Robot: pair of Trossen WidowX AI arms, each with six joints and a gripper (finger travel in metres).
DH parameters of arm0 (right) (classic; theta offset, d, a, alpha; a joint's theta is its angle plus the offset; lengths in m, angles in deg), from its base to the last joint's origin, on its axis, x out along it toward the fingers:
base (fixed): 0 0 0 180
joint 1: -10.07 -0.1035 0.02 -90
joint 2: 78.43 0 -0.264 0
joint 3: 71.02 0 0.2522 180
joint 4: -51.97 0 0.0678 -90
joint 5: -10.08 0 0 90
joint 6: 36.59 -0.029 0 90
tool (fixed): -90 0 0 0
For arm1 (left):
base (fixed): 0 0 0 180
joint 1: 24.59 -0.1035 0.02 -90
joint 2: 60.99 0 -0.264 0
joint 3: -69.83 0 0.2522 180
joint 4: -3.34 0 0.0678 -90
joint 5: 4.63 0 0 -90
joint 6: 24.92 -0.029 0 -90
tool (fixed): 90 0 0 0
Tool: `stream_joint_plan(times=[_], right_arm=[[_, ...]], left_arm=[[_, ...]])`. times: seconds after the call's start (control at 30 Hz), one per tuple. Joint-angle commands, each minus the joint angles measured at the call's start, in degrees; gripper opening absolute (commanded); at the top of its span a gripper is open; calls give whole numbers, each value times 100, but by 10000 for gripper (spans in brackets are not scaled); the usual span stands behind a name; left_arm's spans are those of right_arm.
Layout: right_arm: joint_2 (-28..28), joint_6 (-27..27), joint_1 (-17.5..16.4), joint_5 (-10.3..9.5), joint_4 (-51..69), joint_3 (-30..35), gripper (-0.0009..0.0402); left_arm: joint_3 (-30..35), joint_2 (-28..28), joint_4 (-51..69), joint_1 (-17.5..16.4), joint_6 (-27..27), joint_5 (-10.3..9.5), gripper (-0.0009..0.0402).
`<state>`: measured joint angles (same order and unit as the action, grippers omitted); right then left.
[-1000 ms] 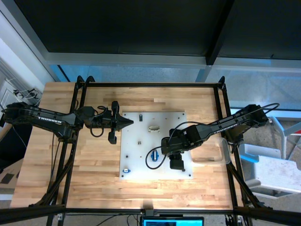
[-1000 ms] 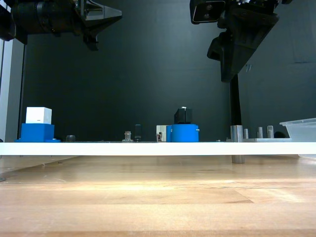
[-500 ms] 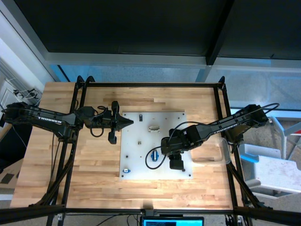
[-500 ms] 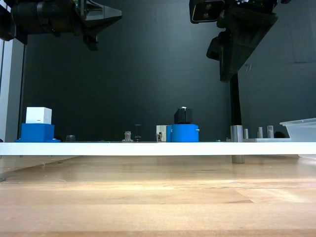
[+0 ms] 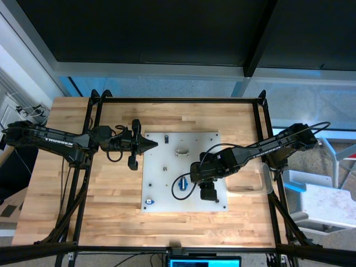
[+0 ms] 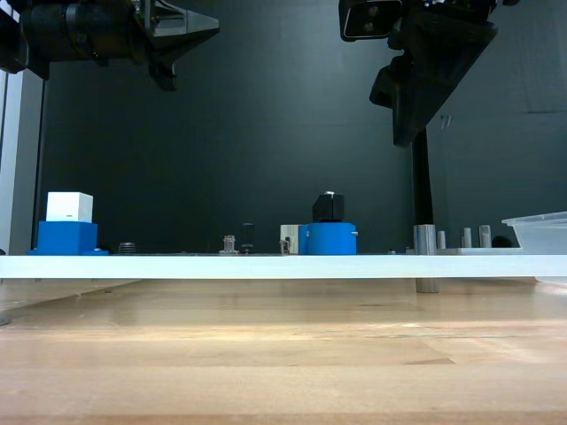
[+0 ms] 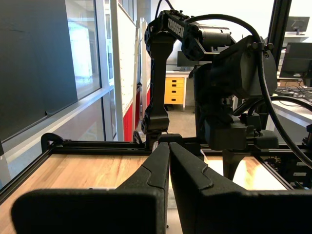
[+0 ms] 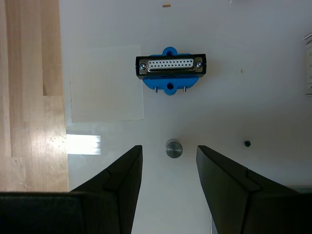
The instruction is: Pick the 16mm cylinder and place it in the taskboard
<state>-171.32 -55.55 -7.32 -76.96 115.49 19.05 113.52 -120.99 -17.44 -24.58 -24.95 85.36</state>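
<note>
Right gripper (image 8: 168, 146): fingers spread wide, holding nothing, pointing straight down over the taskboard (image 8: 243, 97). 16mm cylinder (image 8: 173, 148) stands on the white plate just ahead of the gap between the fingertips, touching neither finger. Blue D-sub connector (image 8: 170, 68) further along the same line. Low view: this gripper hangs well above the board.

Left gripper (image 7: 169, 145): fingers pressed together, nothing between them, held high over the board's left edge and aimed at the right arm.

Hard to make out: only the cylinder's round top face shows in the right wrist view, so its height and how deep it sits cannot be told. High view: right wrist covers it. Low view: row of grey pegs (image 6: 425, 239) stands below the right gripper; which one is the cylinder cannot be told. Clear tray (image 6: 540, 230) cut off at the frame edge.

Since a second ago: right gripper drifted slightly toward the left arm. Left gripper unmoved.
</note>
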Motion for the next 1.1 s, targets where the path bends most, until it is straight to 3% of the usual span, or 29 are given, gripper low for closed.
stream_joint_plan(times=[0.03, 1.1], right_arm=[[0, 0, -2, 2, 0, 0, 153], [0, 0, 0, 2, -83, 0, 153]], left_arm=[[2, 0, 0, 0, -2, 0, 0], [2, 0, 0, 0, -2, 0, 0]])
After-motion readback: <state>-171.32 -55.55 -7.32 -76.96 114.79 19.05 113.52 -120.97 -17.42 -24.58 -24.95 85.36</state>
